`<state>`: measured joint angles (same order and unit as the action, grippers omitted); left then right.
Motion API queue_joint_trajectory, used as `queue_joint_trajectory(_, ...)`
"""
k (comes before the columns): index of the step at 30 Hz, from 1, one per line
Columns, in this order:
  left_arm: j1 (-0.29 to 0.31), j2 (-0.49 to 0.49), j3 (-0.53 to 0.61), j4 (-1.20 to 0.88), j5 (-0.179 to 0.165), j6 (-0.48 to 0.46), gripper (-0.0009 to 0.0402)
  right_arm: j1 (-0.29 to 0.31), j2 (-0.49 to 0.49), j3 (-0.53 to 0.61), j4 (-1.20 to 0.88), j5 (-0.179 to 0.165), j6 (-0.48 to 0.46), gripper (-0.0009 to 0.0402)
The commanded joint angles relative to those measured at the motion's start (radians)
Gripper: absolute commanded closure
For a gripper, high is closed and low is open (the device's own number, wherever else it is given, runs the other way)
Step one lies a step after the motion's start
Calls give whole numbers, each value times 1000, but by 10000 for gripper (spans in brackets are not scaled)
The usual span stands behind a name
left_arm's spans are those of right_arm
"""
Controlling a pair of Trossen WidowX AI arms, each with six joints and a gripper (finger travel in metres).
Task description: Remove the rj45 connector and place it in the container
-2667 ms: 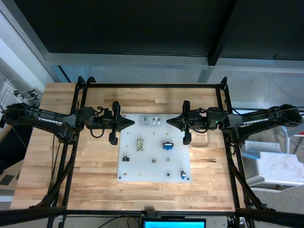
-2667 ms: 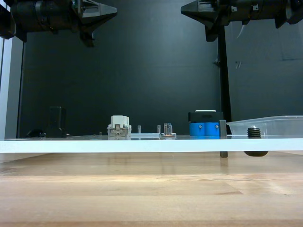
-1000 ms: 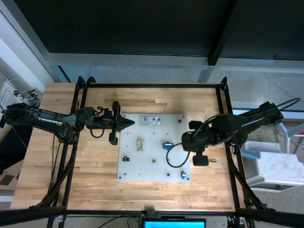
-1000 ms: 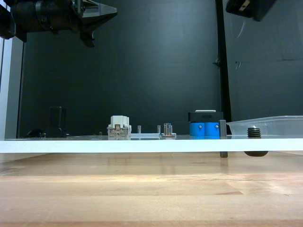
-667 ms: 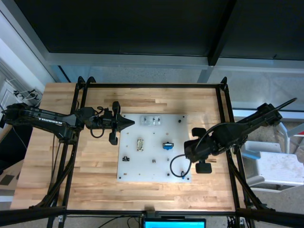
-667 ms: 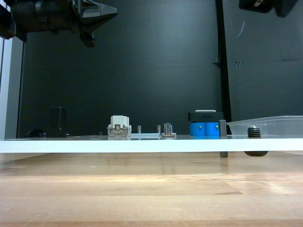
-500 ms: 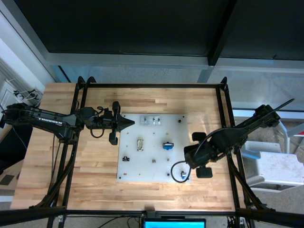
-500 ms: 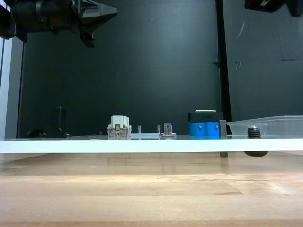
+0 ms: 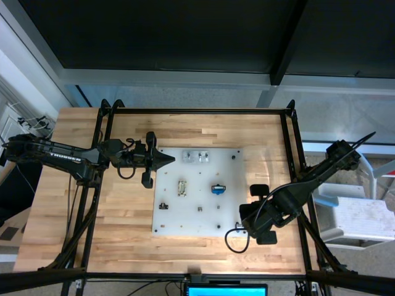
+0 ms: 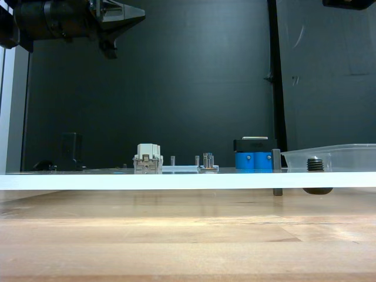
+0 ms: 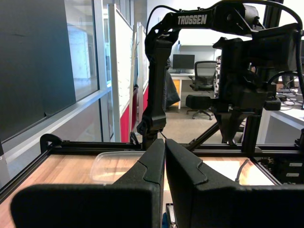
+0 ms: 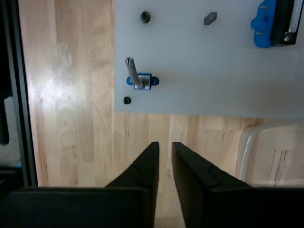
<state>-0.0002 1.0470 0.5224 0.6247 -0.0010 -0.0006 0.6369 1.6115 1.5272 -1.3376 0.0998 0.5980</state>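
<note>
Table (image 9: 123, 216): wood, white board (image 9: 185, 222).
Room: black backdrop (image 10: 194, 88).
Left gripper (image 9: 171, 159): above board's far-left, closed, empty.
Right gripper (image 12: 164, 143): board's near-right, barely parted, empty.

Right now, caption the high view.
Right gripper beside board's near right corner, by rj45 connector; left gripper parked by board's left edge.

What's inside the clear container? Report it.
Nothing shows inside the container, though part lies out of view. The rj45 connector is plugged in. Right pincer hovers near it; left pincer is parked high.
</note>
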Motion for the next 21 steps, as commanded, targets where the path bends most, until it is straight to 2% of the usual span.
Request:
queue_joint_trajectory(1, 0, 0, 0, 0, 0, 0, 392, 6, 1, -12, 15, 21, 22, 319)
queue_joint_trajectory(5, 0, 0, 0, 0, 0, 0, 392, 10, 2, -28, 55, 40, 32, 276)
queue_joint_trajectory(10, 0, 0, 0, 0, 0, 0, 392, 11, 32, -32, 72, 42, 33, 229)
queue_joint_trajectory(12, 0, 0, 0, 0, 0, 0, 392, 12, 37, -34, 86, 56, 30, 217)
queue_joint_trajectory(15, 0, 0, 0, 1, 0, 0, 392, 13, 51, -41, 121, 66, 26, 206)
queue_joint_trajectory(21, 0, 0, 0, 0, 0, 0, 392, 16, 67, -89, 200, 55, 26, 204)
